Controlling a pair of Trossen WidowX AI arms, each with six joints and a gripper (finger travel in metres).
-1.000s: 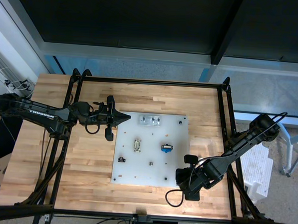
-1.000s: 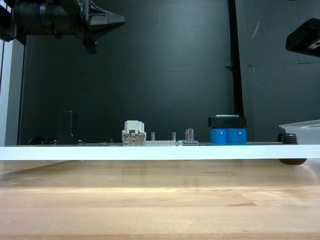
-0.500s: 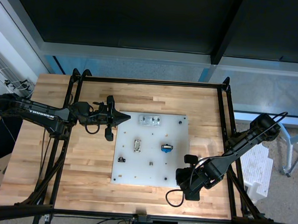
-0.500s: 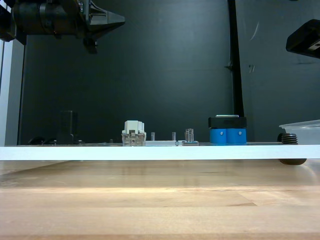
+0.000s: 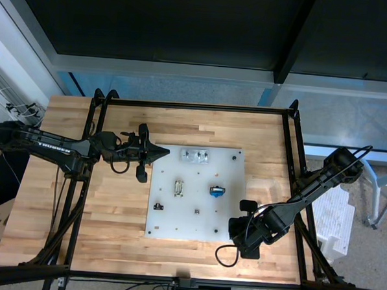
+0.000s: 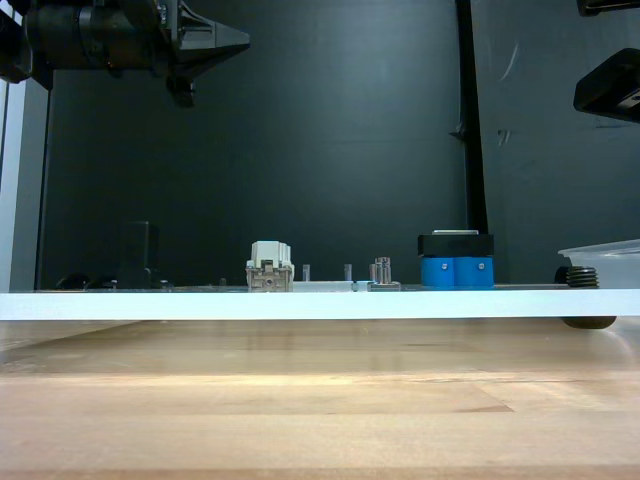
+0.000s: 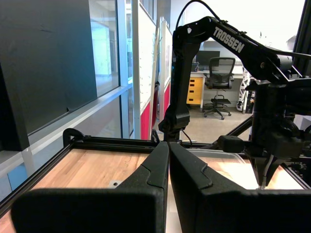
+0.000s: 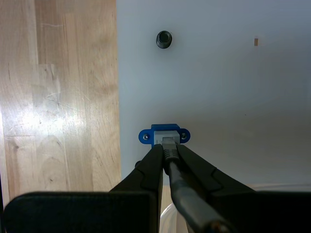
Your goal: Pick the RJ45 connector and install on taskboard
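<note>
Pick's done imo: right gripper (image 8: 167,149) clamped on RJ45 connector (image 8: 168,141) over near-right corner of taskboard (image 8: 218,87), lined up w/ blue socket (image 8: 146,136); seating's left. Left gripper (image 7: 168,150) pinched together by far-left corner.

Tabletop (image 5: 111,228): pale wood with a soft sheen. Taskboard (image 5: 199,217): smooth matt white. Left gripper (image 5: 164,154), upper left in the high view, is matt black plastic. Right gripper (image 8: 168,147), lower right, is the same black, pinching the greyish translucent plastic RJ45 connector (image 8: 168,141) at a blue plastic socket (image 8: 146,136).
</note>
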